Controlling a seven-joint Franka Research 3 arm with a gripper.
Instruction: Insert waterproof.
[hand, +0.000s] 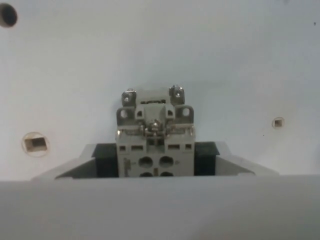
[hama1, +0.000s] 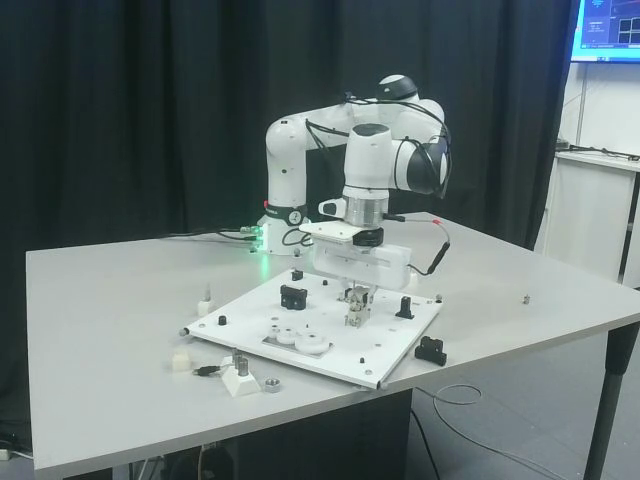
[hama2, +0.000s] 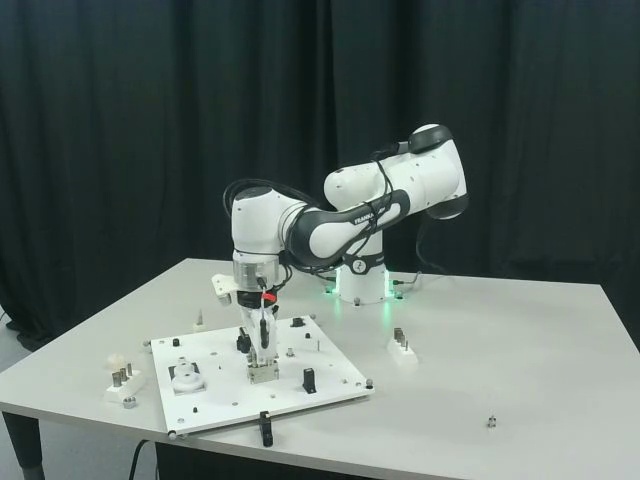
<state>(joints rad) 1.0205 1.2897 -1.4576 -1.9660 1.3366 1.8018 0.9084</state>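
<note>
Your gripper (hand: 155, 170) is closed on the waterproof connector (hand: 155, 137), which sits between its fingertips low over the white board (hama2: 330, 385); you seem mid-insertion, so next press straight down, aligned.

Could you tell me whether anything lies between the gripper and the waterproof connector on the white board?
Nothing does. In the second room view the gripper comes down directly onto the connector on the white board; the wrist view shows the connector unobstructed.
</note>
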